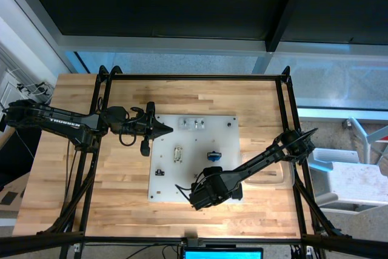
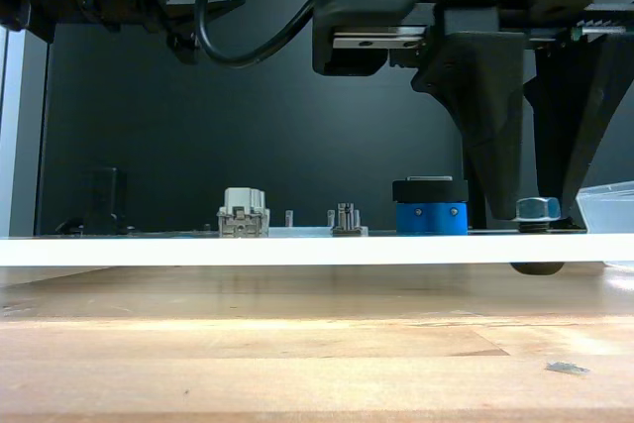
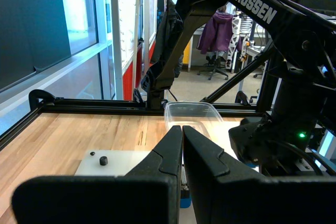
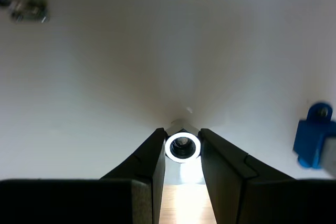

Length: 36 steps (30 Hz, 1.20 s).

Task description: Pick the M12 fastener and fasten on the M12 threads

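My right gripper [image 2: 538, 207] points straight down at the near right part of the white board [image 1: 167, 186]. It is shut on the small silver M12 nut [image 2: 538, 209], which shows as a bright ring between its fingers [image 4: 182, 147]. The nut sits almost at board level with a thin dark sliver under it. The M12 threads are hidden by the nut and fingers, so I cannot tell if the nut is on its stud. From above, the right gripper [image 1: 203, 195] covers that spot. My left gripper [image 1: 167, 128] hovers at the board's far left edge, shut and holding nothing [image 3: 182, 135].
A blue-tipped plug [image 2: 430, 207] stands just left of the right gripper. A grey connector [image 2: 244, 215] and small silver posts [image 2: 345, 217] stand mid-board. The clear tray [image 1: 267, 174] lies right of the board, under the right arm. A black post [image 3: 103, 160] marks the far right corner.
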Available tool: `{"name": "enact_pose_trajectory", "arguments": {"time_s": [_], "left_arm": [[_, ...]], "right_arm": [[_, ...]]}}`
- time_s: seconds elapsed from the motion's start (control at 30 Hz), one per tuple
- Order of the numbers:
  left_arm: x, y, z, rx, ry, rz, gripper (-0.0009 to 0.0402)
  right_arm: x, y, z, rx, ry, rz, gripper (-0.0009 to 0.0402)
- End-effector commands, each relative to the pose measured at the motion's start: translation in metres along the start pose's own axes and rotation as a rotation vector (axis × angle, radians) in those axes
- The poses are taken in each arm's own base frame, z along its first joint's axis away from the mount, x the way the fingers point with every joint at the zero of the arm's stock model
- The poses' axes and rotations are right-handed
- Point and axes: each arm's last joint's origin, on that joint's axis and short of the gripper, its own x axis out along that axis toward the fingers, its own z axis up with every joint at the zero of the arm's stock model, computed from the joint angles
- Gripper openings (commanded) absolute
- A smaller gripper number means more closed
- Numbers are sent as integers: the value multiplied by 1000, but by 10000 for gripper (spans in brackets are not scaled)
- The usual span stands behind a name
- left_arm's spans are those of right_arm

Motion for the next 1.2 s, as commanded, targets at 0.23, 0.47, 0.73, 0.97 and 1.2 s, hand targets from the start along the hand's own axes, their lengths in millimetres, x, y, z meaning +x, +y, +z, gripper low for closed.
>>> {"name": "enact_pose_trajectory", "arguments": {"time_s": [0.23, 0.47, 0.73, 0.97, 1.2], "left_arm": [[0, 0, 0, 0, 0, 0, 0], [0, 0, 0, 0, 0, 0, 0], [0, 0, 0, 0, 0, 0, 0], [0, 0, 0, 0, 0, 0, 0], [0, 0, 0, 0, 0, 0, 0]], "right_arm": [[0, 1, 0, 356, 1, 5, 13], [0, 0, 0, 659, 1, 4, 13], [0, 0, 0, 1000, 2, 4, 13], [0, 0, 0, 1052, 2, 5, 13], [0, 0, 0, 1049, 3, 4, 14]]}}
